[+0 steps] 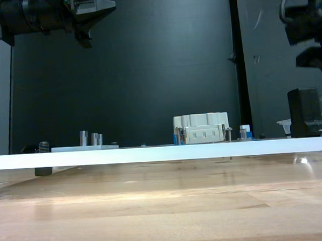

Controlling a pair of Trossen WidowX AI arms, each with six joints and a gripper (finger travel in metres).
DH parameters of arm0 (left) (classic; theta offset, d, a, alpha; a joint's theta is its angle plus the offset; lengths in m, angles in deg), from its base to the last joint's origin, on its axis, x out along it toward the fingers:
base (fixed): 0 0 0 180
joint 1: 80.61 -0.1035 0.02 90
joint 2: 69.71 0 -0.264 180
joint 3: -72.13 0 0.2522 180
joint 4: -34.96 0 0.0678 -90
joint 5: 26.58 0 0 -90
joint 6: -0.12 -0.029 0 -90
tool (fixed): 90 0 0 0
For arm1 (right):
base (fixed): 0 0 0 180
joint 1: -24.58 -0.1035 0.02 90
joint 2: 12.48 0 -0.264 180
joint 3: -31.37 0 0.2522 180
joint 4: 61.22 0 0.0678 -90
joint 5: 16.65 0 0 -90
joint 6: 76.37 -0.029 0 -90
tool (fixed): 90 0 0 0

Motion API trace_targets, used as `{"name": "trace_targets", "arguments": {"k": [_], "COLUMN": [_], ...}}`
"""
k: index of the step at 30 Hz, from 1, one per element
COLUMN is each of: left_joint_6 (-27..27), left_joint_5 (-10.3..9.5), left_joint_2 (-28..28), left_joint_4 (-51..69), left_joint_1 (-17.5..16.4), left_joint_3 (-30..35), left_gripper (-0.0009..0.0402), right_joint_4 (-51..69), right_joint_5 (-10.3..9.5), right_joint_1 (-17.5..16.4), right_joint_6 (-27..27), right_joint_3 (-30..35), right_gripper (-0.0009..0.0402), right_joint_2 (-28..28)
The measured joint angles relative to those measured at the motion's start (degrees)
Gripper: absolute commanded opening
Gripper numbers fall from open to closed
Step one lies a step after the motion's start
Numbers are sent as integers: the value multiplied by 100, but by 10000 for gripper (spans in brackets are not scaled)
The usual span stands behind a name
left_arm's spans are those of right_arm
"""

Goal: Pick the HAN10E connector and install on the hub

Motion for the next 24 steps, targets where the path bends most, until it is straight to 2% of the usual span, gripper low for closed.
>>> {"name": "trace_targets", "arguments": {"k": [7,24], "left_joint_6": [0,2], "left_joint_5": [0,0], "left_joint_2": [0,0], "left_joint_4": [2,2], "left_joint_1": [0,-2], "left_joint_3": [-2,-2], "left_gripper": [0,0], "right_joint_4": [144,151], "right_joint_5": [4,-39], "right_joint_1": [131,586], "right_joint_6": [186,817], "right_joint_3": [721,3303], "right_gripper": [9,9], "right_joint_2": [763,3386]}}
